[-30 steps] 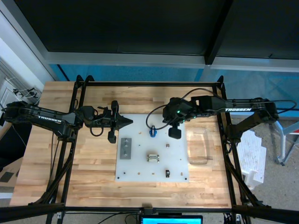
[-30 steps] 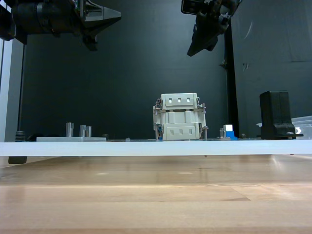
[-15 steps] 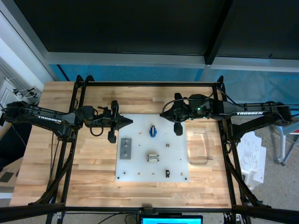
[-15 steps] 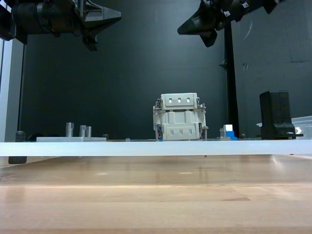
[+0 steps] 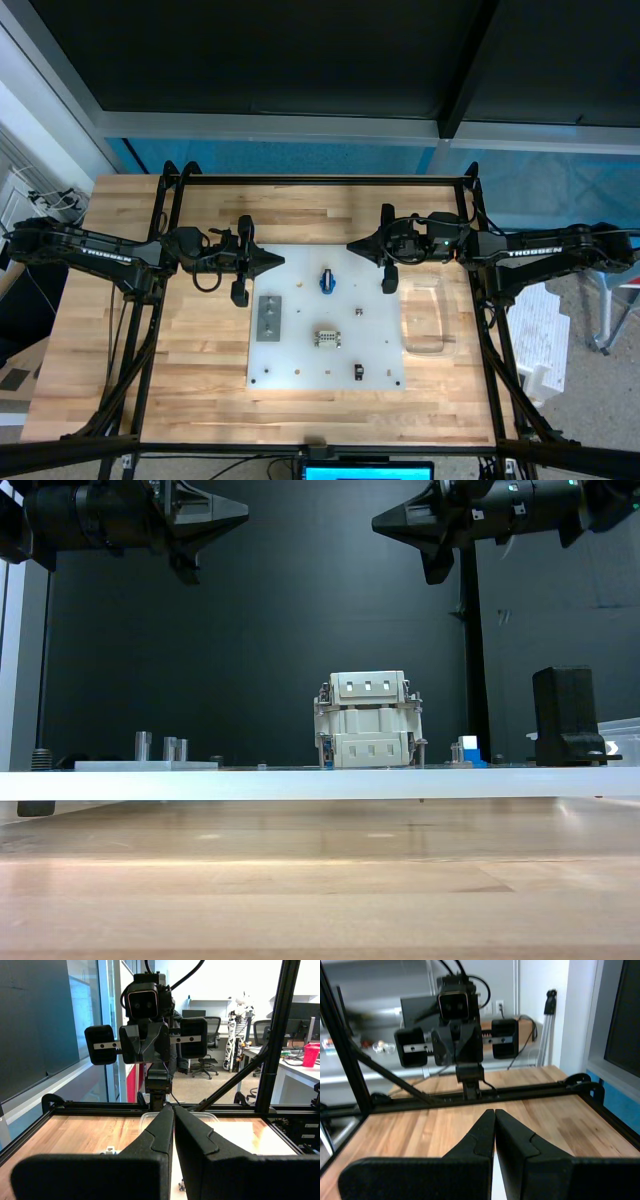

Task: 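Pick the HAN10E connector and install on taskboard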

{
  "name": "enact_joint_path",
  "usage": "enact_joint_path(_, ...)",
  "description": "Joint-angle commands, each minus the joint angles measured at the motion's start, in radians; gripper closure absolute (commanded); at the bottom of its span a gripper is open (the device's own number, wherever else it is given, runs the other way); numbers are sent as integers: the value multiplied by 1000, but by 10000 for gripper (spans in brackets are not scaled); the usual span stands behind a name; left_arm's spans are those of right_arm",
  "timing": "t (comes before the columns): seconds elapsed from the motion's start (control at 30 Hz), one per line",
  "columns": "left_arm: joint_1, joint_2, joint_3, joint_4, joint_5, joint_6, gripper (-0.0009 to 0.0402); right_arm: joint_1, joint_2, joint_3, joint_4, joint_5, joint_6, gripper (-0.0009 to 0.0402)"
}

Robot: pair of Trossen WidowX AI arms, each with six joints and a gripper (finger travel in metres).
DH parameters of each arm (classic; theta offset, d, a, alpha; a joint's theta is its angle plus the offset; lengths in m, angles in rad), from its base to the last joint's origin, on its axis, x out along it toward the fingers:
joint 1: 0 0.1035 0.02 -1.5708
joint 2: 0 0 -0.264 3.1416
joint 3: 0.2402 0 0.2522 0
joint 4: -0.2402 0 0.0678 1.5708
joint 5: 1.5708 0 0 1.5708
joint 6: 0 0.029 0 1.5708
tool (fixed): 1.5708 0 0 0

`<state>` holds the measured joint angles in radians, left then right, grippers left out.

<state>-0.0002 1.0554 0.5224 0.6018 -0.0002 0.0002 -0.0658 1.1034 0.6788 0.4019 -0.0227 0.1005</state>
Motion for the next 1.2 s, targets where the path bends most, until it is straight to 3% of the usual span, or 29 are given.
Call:
enact_joint_path(0.03,0,0,0,0,0,0,392,1,-3,-30,47,1,3,393)
enact_joint_path(0.47,0,0,0,0,0,0,392,7,-10,-77,108,-23,-5,393)
enact_joint_path(1.2,0,0,0,0,0,0,392,10,-10,-89,107,-23,-9,393)
